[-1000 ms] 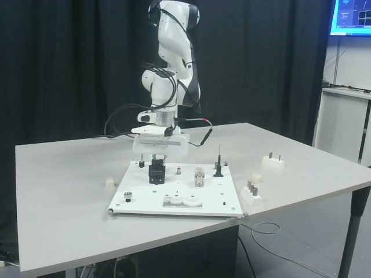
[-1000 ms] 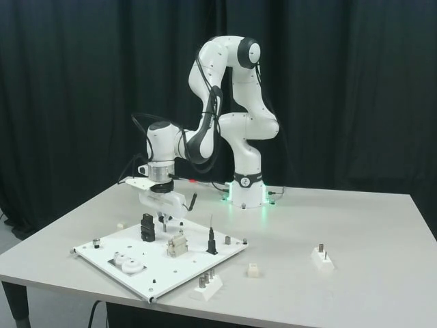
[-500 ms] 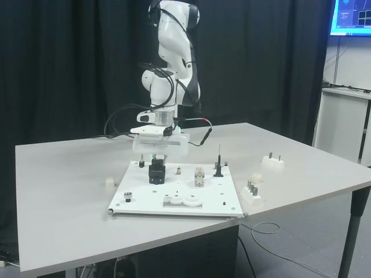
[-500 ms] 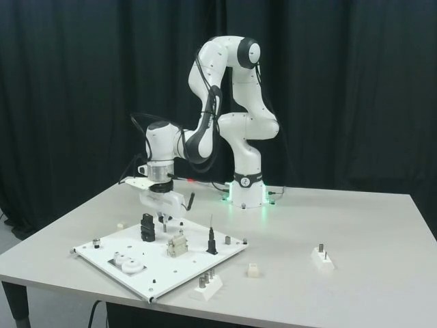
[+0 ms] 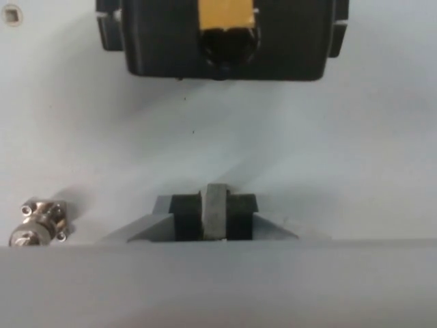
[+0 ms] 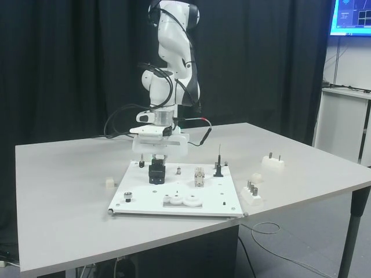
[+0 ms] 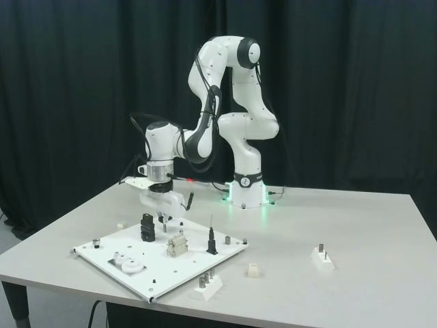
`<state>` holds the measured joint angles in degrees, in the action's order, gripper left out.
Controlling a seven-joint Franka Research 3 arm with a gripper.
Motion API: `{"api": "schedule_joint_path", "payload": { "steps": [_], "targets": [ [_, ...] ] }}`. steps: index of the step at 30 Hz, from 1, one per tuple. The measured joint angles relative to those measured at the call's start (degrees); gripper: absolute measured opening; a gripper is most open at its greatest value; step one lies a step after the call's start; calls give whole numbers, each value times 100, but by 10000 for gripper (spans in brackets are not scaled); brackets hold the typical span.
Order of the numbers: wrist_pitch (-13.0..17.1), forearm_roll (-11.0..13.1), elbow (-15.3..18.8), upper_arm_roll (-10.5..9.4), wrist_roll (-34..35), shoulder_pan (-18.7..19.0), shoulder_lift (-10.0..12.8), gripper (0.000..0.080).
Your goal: Insert square peg 2.
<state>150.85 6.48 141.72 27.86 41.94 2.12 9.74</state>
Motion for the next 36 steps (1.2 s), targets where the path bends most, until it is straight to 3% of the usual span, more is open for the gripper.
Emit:
{"api": "schedule_joint_path", "payload": {
  "steps": [26,36],
  "targets": [
    [-79,10,-7,0,25,11,-12,71],
    [-94,9,-6,95,129,7,-2,71]
  ]
}}
